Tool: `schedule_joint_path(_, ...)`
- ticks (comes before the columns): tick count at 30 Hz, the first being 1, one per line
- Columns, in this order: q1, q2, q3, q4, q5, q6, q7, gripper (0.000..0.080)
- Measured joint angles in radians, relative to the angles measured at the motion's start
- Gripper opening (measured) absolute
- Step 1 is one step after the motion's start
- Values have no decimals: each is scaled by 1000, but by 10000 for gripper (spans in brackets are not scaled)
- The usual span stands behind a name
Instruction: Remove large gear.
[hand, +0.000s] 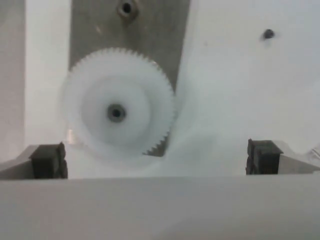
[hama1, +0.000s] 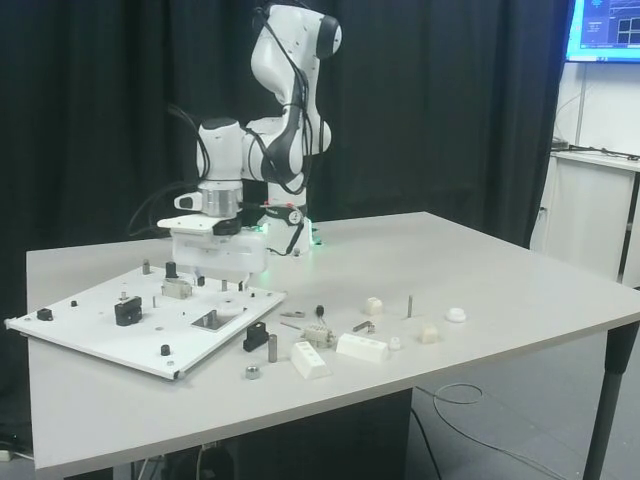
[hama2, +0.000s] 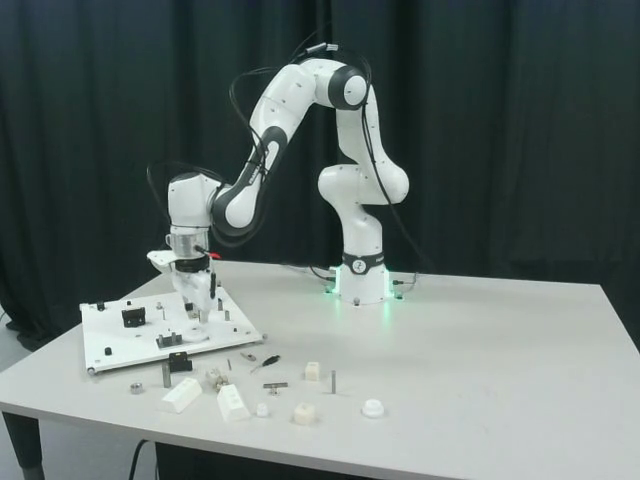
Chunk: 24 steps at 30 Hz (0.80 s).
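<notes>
The large white gear (hand: 117, 107) lies flat on a grey metal plate (hand: 160, 30) set in the white board (hama1: 90, 335), with a dark hole at its hub. My gripper (hand: 155, 159) hangs just above the board, open, its black fingertips (hand: 47, 160) standing wide apart. The gear lies between the fingers, nearer one of them and slightly ahead of the tips, and nothing touches it. In the room views the gripper (hama1: 222, 290) (hama2: 197, 308) points straight down over the board's near right part, where the gear (hama1: 233, 313) (hama2: 195, 335) shows as a small white disc.
The white board (hama2: 115, 352) also carries several black blocks (hama1: 127, 313), pegs and a grey part (hama1: 177, 290). On the grey table beside it lie loose white blocks (hama1: 362, 347), a white cap (hama1: 456, 315), black pieces (hama1: 256, 337) and upright pegs (hama1: 409, 304).
</notes>
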Motion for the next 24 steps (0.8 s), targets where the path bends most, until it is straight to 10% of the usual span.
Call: schedule_joint_path(24,39,21,20,-26,79,130,45,800)
